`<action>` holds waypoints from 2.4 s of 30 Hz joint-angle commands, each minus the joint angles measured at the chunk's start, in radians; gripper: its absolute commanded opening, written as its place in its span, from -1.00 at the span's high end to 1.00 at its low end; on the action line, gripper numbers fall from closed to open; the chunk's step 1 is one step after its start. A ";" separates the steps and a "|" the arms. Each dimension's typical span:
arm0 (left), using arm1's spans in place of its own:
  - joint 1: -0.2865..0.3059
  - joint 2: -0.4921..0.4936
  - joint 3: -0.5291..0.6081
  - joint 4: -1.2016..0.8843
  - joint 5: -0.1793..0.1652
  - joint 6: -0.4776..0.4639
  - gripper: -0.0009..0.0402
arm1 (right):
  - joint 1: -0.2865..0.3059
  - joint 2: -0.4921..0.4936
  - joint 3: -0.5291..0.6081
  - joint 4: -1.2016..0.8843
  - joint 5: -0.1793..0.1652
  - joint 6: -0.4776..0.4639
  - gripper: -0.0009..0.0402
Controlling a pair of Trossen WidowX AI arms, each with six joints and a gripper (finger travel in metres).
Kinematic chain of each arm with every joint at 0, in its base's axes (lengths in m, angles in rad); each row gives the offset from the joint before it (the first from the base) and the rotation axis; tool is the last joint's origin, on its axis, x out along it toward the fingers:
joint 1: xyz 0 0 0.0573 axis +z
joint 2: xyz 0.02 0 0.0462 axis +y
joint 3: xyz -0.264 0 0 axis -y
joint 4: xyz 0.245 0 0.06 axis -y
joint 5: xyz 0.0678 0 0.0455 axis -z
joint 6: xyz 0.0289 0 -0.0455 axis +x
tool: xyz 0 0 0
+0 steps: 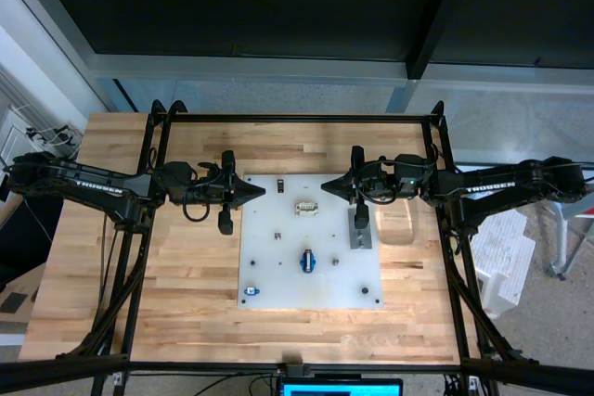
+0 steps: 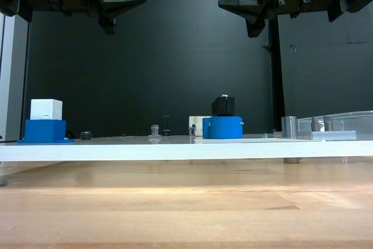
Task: Remove the 16mm cylinder and place in the container
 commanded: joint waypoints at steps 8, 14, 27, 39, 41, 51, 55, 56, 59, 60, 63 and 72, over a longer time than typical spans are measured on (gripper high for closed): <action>0.000 0.000 0.000 0.000 0.000 0.000 0.96 | 0.005 0.000 0.000 -0.001 -0.001 0.002 0.96; 0.000 0.000 0.000 0.000 0.000 0.000 0.96 | 0.015 0.000 0.050 -0.151 -0.001 -0.002 0.96; 0.000 0.000 0.000 0.001 0.000 0.000 0.96 | 0.095 0.008 0.278 -0.772 0.002 -0.002 0.96; 0.000 0.000 0.000 0.000 0.000 0.000 0.96 | 0.203 0.056 0.412 -1.135 0.049 0.084 0.96; 0.000 0.000 0.000 0.001 0.000 0.000 0.96 | 0.223 0.085 0.444 -1.197 0.065 0.089 0.96; 0.000 0.000 0.000 0.000 0.000 0.000 0.96 | 0.269 0.275 0.629 -1.469 0.079 0.163 0.84; 0.000 0.000 0.000 0.001 0.000 0.000 0.96 | 0.282 0.359 0.695 -1.549 0.082 0.182 0.73; 0.000 0.000 0.000 0.000 0.000 0.000 0.96 | 0.285 0.380 0.707 -1.559 0.082 0.183 0.70; 0.000 0.000 0.000 0.001 0.000 0.000 0.96 | 0.299 0.435 0.742 -1.593 0.128 0.188 0.59; 0.000 0.000 0.000 0.000 0.000 0.000 0.96 | 0.303 0.453 0.751 -1.597 0.142 0.192 0.55; 0.000 0.000 0.000 0.000 0.000 0.000 0.96 | 0.311 0.499 0.776 -1.597 0.150 0.202 0.39; 0.000 0.000 0.000 0.000 0.000 0.000 0.96 | 0.360 0.596 0.823 -1.570 0.157 0.211 -0.08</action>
